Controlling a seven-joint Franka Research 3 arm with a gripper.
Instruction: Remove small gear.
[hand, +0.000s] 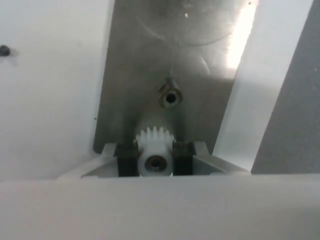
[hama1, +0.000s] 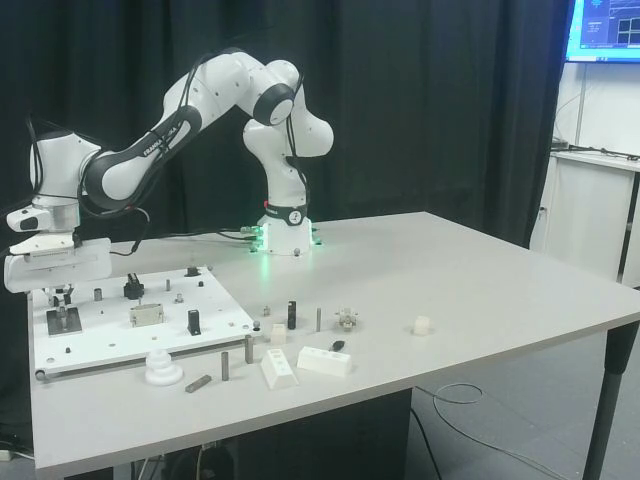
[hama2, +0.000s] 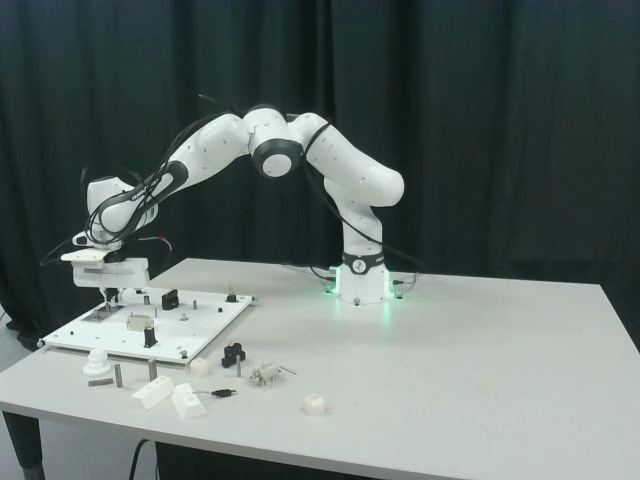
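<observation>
I have the gear (hand: 155, 149) gripped.
My gripper (hand: 155, 160) clamps it between both fingers, above the grey plate (hand: 150, 65).

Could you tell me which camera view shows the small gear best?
The wrist view: the white small gear sits clamped in the gripper, teeth and centre hole plain, above the grey plate. In both room views the arm's hand hides it.
</observation>
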